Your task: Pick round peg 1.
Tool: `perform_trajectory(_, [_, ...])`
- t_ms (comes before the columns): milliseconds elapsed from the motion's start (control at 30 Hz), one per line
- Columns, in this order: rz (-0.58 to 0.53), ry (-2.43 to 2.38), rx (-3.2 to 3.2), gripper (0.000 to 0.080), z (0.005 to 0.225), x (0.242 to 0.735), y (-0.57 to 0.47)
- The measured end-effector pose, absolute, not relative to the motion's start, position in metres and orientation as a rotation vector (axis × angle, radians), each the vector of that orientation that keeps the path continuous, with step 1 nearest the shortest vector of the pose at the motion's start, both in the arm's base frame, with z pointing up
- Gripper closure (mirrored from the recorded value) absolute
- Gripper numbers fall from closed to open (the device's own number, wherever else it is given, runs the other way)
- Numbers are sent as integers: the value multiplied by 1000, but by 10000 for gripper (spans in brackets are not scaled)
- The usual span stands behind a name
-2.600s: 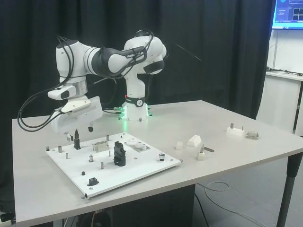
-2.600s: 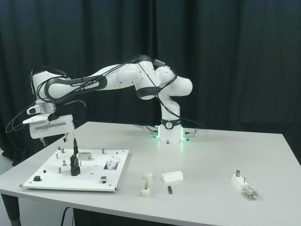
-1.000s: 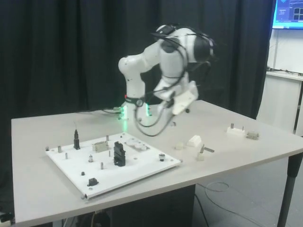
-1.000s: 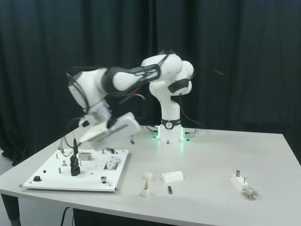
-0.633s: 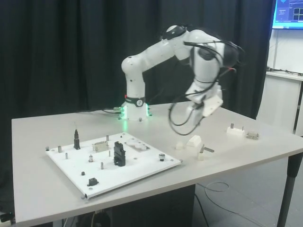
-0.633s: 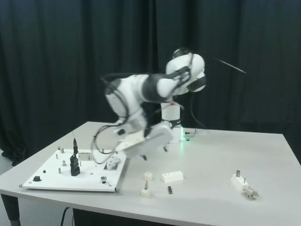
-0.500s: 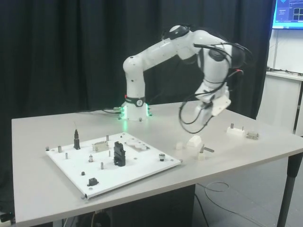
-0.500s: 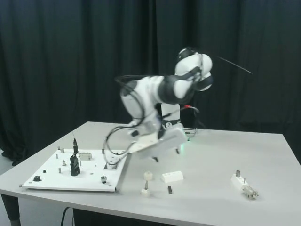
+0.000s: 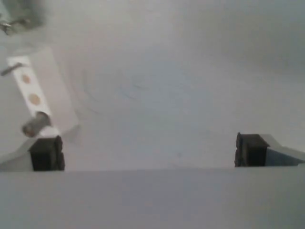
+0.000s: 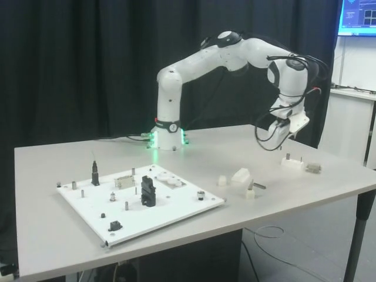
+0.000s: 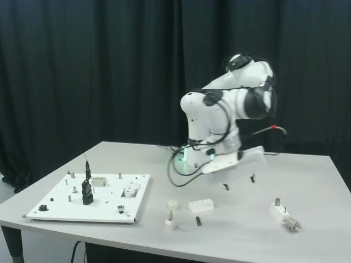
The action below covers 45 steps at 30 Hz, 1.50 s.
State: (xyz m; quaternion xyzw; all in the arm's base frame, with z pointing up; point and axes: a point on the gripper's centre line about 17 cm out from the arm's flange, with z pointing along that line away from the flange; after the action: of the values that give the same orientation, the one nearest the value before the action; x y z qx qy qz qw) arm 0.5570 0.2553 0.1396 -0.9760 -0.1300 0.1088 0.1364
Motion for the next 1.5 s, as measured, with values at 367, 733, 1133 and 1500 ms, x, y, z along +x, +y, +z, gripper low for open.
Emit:
perform_trajectory(367, [172, -495, -2891, 3, 127, 537, 338])
perform_trajectory(733, [80, -621, -2938, 3, 102, 522, 387])
perform_trajectory(1133, [38, -673, -2966, 3, 69, 511, 412])
perform_trajectory(1500, [35, -701, -2974, 3, 47, 504, 419])
